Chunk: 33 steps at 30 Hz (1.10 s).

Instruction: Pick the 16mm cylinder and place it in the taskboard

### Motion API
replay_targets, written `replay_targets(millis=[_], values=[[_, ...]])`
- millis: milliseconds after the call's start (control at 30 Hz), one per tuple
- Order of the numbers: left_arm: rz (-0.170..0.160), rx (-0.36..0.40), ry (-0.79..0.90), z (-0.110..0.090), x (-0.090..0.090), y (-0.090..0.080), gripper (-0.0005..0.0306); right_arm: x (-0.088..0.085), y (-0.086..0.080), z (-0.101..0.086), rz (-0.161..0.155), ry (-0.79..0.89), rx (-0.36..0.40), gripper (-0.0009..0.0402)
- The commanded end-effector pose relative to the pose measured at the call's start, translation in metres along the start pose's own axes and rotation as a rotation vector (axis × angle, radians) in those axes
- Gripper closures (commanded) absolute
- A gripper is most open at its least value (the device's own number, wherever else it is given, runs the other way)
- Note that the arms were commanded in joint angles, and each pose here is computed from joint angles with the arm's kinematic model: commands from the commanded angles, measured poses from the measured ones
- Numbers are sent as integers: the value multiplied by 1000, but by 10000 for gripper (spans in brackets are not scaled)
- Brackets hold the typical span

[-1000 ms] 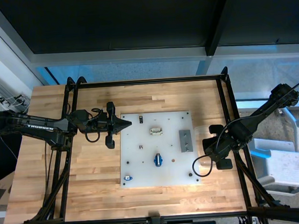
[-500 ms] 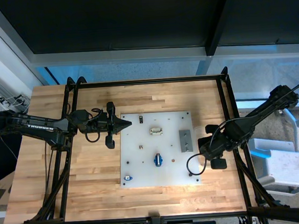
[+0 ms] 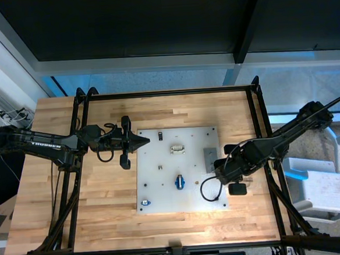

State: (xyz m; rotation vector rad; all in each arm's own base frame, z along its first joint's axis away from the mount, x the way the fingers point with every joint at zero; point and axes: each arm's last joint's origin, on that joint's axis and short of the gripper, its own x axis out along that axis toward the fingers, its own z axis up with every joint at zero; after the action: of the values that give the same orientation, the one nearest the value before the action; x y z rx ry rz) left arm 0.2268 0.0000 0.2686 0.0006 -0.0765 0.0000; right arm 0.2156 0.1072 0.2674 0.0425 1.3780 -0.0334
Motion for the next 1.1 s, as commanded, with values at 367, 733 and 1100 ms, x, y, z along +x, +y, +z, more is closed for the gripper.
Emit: replay_targets(millis=[367, 733, 1100], values=[[0, 0, 0, 0, 0, 0, 300, 12, 4, 35, -4, -12, 20, 368], [0, 0, 0, 0, 0, 0, 300, 18, 4, 60, -9, -2, 31, 368], [0, 0, 0, 0, 0, 0, 300, 28, 2, 75, -13, -3, 37, 368]])
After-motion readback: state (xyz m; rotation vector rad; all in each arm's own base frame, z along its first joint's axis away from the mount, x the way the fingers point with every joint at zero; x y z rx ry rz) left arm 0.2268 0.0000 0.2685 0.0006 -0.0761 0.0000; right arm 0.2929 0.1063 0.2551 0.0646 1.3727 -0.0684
